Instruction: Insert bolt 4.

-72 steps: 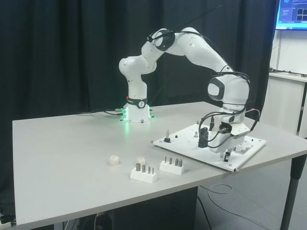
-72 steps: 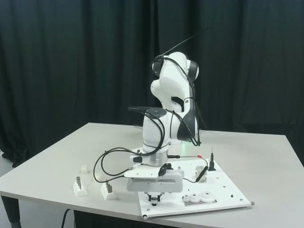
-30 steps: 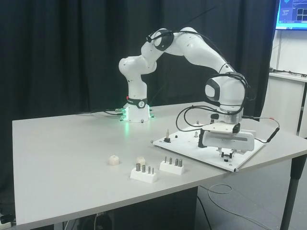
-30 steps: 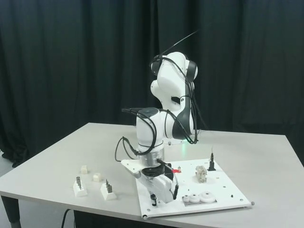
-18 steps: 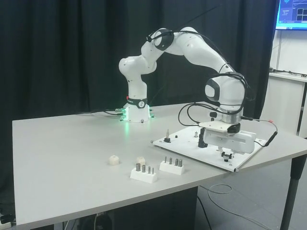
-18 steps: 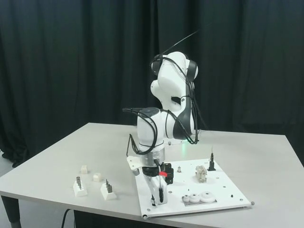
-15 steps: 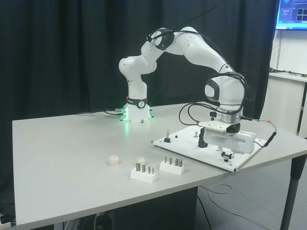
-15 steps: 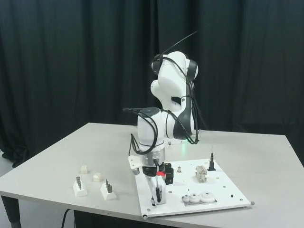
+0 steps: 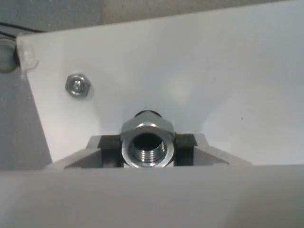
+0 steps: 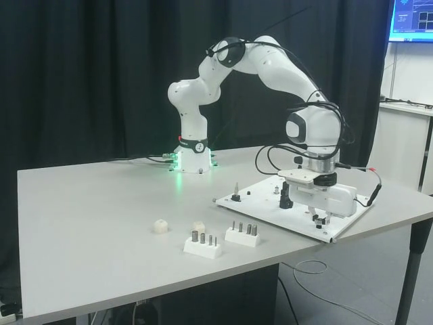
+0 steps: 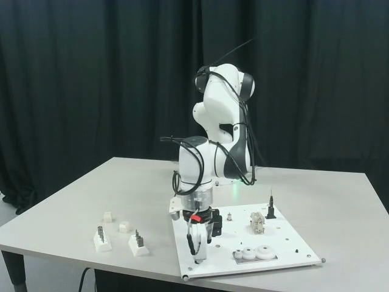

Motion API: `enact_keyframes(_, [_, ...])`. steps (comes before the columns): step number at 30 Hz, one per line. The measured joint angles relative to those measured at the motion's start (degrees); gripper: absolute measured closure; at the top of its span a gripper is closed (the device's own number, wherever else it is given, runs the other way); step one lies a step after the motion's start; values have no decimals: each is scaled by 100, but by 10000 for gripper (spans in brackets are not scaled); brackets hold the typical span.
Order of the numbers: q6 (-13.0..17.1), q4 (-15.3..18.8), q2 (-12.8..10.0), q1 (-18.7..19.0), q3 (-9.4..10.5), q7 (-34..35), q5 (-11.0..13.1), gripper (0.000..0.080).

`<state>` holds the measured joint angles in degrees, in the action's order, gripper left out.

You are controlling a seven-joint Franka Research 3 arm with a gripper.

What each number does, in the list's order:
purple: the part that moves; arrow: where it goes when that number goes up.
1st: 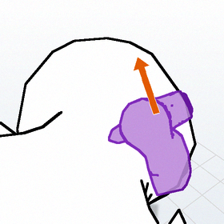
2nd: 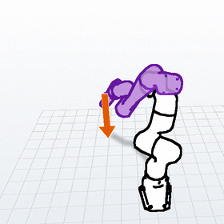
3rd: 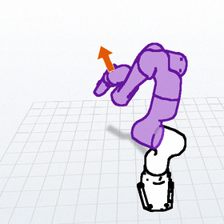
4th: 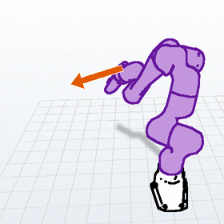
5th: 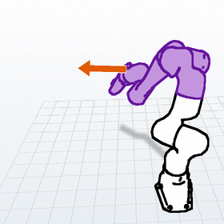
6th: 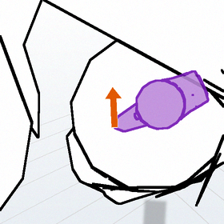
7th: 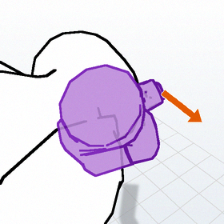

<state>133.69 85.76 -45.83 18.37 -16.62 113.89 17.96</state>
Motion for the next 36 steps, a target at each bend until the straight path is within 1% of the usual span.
enact_keyframes(7, [207, 150, 63, 25, 1, 24, 7, 577])
enact_keyframes(36, [217, 149, 70, 21, -1, 26, 68, 577])
